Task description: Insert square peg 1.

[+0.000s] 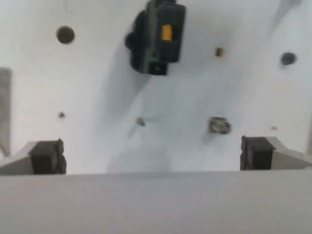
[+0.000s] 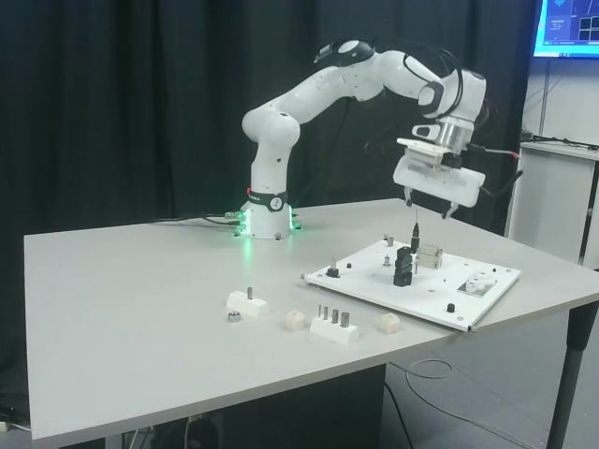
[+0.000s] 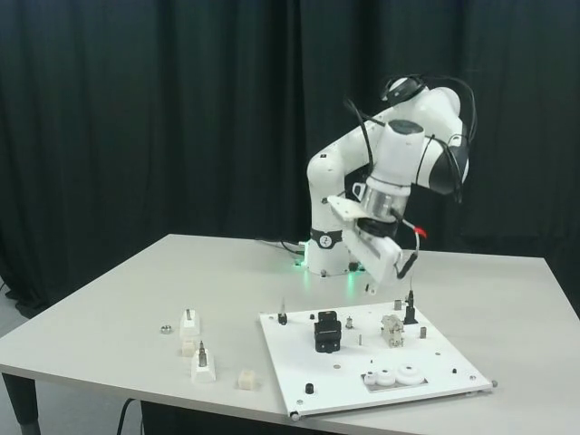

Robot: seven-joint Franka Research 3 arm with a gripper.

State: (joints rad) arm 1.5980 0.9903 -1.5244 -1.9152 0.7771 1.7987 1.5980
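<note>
My gripper (image 2: 429,204) hangs open and empty above the white board (image 2: 370,290), well clear of it. In the wrist view both black fingertips (image 1: 46,156) stand wide apart with only the board (image 1: 97,87) below. On the board are a black block (image 1: 156,36) and a small metal fixture (image 1: 219,125). Several short pegs stand in a white holder (image 2: 335,327) on the table in front of the board, far from the gripper. I cannot tell which peg is the square one.
A second white holder (image 2: 248,299) with one peg, a small nut (image 2: 234,316) and two white cubes (image 2: 295,320) lie on the grey table. White round parts (image 2: 479,280) sit on the board's far corner. The arm's base (image 2: 264,210), lit green, is behind.
</note>
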